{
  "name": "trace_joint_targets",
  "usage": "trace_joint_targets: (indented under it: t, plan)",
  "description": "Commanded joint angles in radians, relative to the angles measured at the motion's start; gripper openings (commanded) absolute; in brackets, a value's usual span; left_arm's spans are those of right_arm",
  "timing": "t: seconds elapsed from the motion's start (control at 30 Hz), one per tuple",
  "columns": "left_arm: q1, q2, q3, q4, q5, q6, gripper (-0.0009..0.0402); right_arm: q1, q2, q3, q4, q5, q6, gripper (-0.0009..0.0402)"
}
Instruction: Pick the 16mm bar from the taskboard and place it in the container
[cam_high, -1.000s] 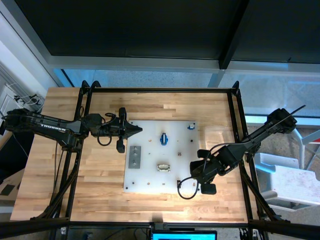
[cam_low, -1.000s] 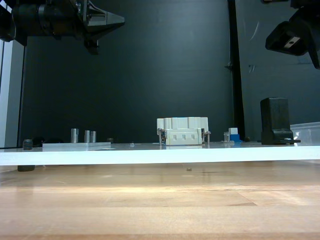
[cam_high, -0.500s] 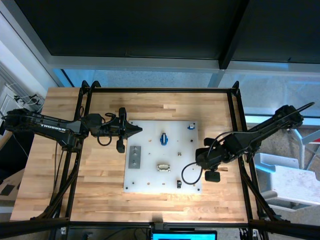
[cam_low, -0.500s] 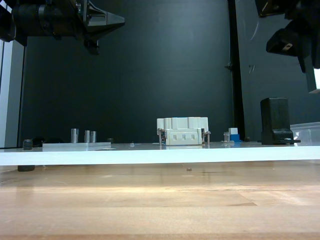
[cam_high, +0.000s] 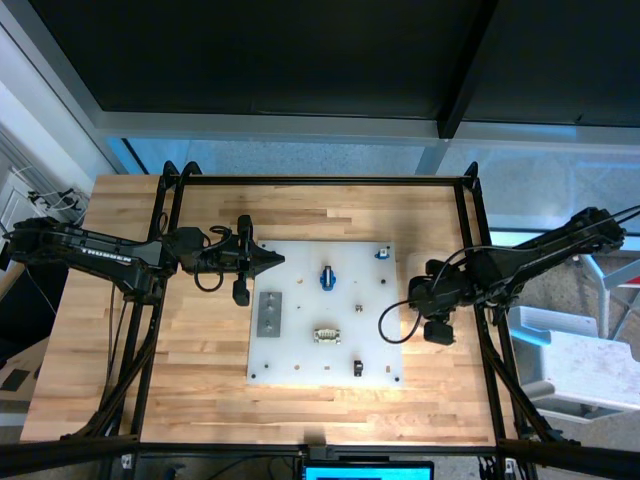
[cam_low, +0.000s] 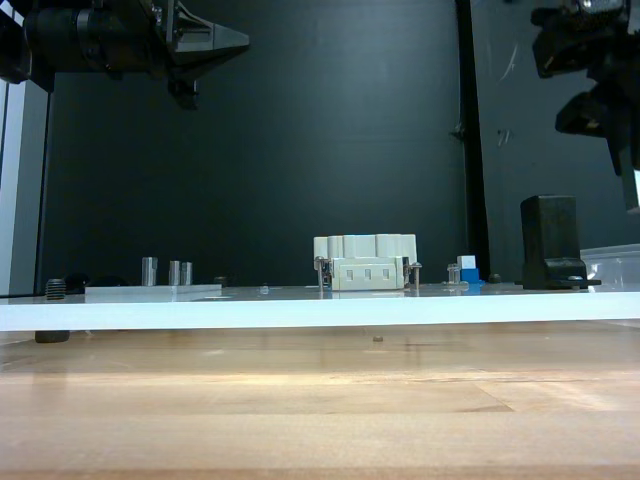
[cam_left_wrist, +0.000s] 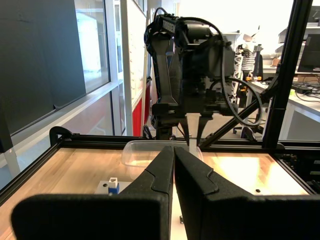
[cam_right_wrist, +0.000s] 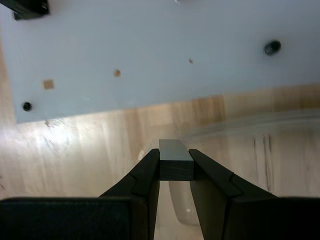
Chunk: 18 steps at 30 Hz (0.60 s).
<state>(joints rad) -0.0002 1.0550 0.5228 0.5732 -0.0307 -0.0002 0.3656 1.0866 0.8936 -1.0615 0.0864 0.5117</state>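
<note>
The right tool (cam_right_wrist: 174, 155), gripping the bar (cam_right_wrist: 176, 170), is moving off the taskboard (cam_high: 300, 350) toward the container (cam_left_wrist: 137, 155), so release is near. The closed left tool (cam_left_wrist: 174, 150) is staying far-left.

A pale wooden table (cam_high: 200, 390) is edged by a black frame (cam_high: 320, 181). The white taskboard (cam_high: 300, 355) is laid flat on it, and the clear container (cam_high: 432, 262) is set on the wood just beside the board's right edge. The left gripper (cam_high: 278, 259) is held closed above the board's far left corner. The right gripper (cam_right_wrist: 176, 162), clamped on the 16mm bar (cam_right_wrist: 176, 150), is held over the wood at the container's rim.
</note>
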Motion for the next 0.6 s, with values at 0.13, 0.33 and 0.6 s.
trace_joint_targets:
  t: [0.13,0.33,0.6]
  plan:
    - [0.0,0.0,0.0,0.0,0.0,0.0,0.0,-0.023,-0.063,-0.047,-0.012,0.0,0.005,0.0035]
    - [0.0,0.0,0.0,0.0,0.0,0.0,0.0,-0.073,-0.11,-0.075,-0.05,0.0,0.005,0.0035]
    - [0.0,0.0,0.0,0.0,0.0,0.0,0.0,-0.132,-0.132,-0.099,-0.068,0.0,0.006,0.0035]
